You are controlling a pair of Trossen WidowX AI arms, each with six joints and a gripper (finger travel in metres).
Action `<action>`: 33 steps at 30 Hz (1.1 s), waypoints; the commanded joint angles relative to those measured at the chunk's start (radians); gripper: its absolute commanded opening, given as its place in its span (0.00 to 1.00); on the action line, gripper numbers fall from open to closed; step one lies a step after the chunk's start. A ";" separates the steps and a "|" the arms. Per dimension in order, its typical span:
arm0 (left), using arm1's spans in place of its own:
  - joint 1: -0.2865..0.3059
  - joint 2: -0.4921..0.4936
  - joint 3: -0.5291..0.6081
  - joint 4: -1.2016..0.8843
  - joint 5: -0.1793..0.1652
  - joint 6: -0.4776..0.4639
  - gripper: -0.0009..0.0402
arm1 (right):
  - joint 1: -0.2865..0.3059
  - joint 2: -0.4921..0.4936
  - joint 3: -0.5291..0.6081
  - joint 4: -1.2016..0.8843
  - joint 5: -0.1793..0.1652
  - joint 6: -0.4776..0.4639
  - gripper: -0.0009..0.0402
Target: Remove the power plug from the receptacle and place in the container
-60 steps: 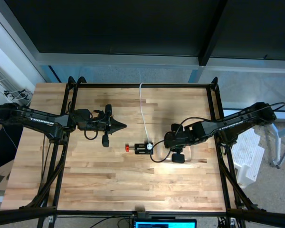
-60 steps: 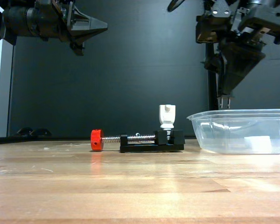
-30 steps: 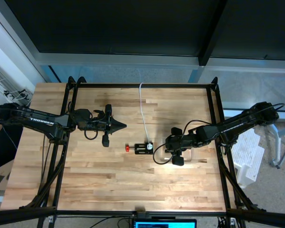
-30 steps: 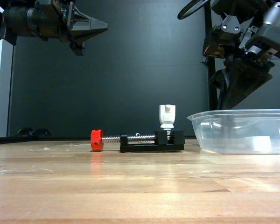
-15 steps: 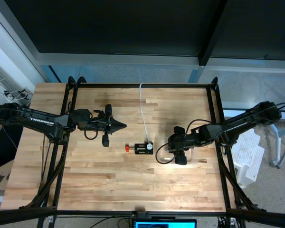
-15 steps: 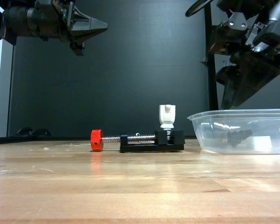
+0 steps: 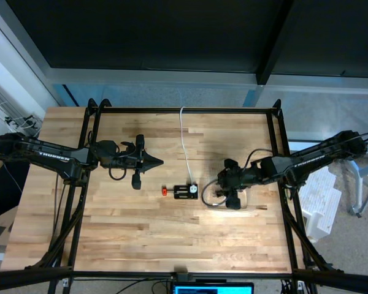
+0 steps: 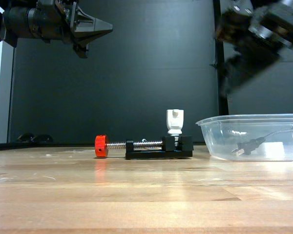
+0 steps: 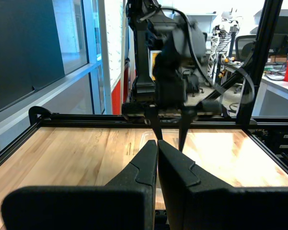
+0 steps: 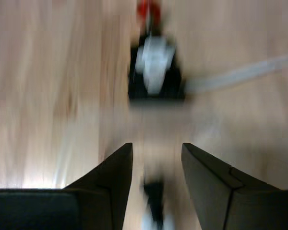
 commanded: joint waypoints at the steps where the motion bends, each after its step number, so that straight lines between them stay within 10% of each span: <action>1: 0.000 0.000 0.000 0.000 0.000 0.000 0.02 | -0.041 -0.034 0.009 0.093 0.000 -0.063 0.29; 12: 0.000 0.000 0.000 0.000 0.000 0.000 0.02 | -0.178 -0.075 0.008 0.365 -0.111 -0.156 0.09; 33: 0.000 0.000 0.000 0.000 0.000 0.000 0.02 | -0.221 -0.094 -0.202 0.934 -0.105 -0.146 0.02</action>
